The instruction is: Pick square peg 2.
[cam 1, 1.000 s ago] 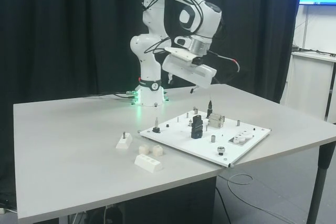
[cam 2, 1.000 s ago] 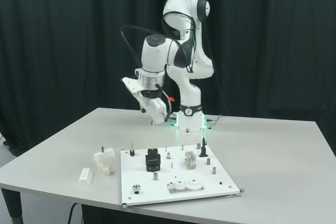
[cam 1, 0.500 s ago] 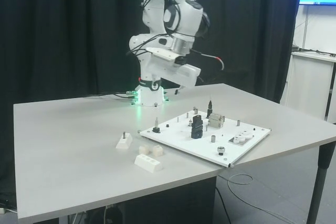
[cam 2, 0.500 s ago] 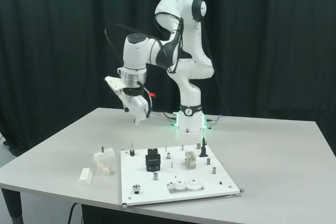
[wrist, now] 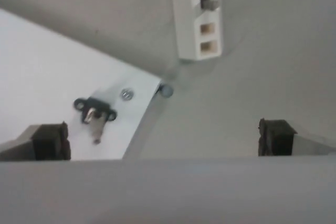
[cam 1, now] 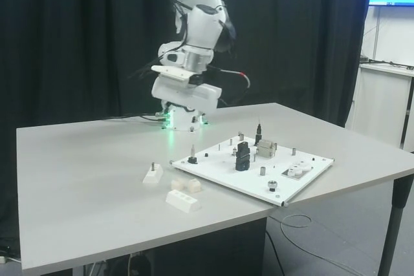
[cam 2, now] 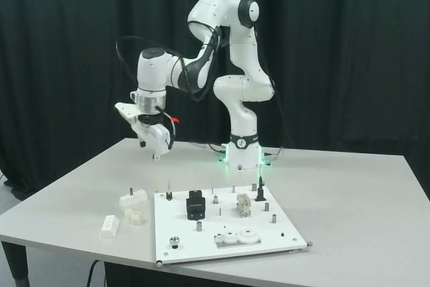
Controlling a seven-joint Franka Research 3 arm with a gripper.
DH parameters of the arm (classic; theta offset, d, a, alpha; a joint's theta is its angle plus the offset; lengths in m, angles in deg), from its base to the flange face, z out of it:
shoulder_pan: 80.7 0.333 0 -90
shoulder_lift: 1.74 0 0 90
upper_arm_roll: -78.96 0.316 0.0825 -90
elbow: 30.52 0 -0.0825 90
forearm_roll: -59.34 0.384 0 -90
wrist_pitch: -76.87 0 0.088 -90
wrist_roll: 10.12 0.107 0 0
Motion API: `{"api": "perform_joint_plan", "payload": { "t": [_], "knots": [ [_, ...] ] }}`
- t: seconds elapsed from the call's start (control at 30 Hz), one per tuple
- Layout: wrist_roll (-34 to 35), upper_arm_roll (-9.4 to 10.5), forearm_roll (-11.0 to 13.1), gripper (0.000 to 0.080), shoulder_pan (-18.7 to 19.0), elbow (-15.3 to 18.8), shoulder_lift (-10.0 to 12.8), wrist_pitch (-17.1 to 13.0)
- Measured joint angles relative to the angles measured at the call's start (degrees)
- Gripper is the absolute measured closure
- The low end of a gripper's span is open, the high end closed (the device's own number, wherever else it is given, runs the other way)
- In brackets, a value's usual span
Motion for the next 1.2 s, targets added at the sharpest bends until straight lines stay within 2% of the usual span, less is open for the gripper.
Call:
{"api": "perform_joint_plan", "payload": {
  "t": [0.2, 0.53, 0.67, 0.93, 1.1, 1.2],
  "knots": [
    [-4.40, -1.96, 0.93, 0.0003, -1.30, 2.52, 0.32, -5.35],
    [-12.36, -5.52, 5.93, 0.0003, -2.79, 6.34, 2.40, -14.09],
    [-17.03, -6.63, 9.59, 0.0003, -3.32, 7.18, 3.99, -16.95],
    [-26.82, -7.00, 19.44, 0.0003, -4.91, 7.33, 7.95, -21.49],
    [-31.49, -6.99, 24.27, 0.0003, -5.20, 6.69, 10.26, -22.69],
    [-33.07, -6.94, 26.30, 0.0003, -5.19, 6.00, 11.54, -22.79]
  ]
}}
